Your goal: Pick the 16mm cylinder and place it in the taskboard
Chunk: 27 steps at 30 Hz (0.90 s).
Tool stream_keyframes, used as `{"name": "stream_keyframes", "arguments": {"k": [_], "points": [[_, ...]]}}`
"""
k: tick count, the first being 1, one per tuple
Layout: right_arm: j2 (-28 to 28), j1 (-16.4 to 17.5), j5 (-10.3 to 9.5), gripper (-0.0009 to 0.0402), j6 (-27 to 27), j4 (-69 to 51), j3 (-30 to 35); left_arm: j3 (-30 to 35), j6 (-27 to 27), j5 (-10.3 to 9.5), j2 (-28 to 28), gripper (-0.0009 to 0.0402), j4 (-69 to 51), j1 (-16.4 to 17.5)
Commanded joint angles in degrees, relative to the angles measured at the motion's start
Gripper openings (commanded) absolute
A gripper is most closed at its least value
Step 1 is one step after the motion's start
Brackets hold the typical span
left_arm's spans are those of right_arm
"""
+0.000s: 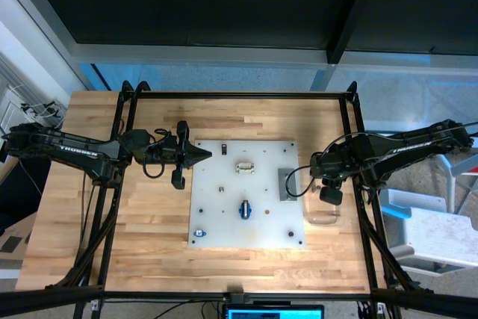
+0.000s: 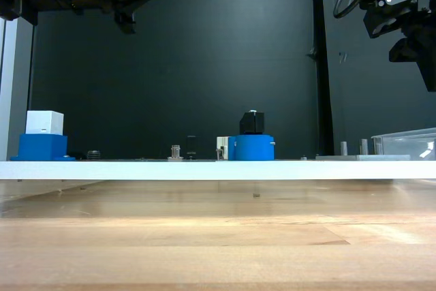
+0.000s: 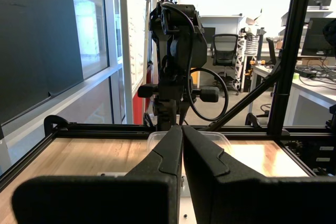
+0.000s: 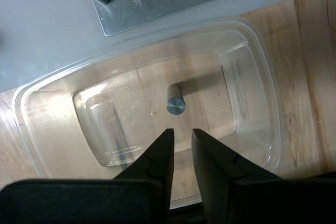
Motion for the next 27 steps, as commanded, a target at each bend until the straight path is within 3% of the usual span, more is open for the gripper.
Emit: {"name": "stream_keyframes", "arguments": {"k": [1,14,27], "points": [[0.0,0.04,0.09,0.0077,1.9,0.02,0.02,0.0,0.02,0.02,0.02,0.0,0.0,0.02],[0.33,0.37,1.49,0.0178,12.28,1.57,-1.81,0.0,0.02,0.02,0.02,0.0,0.0,0.0],[1.51,0.66,1.51,0.0195,14.01,5.44,-5.25,0.0,0.02,0.02,0.02,0.0,0.0,0.0]]}}
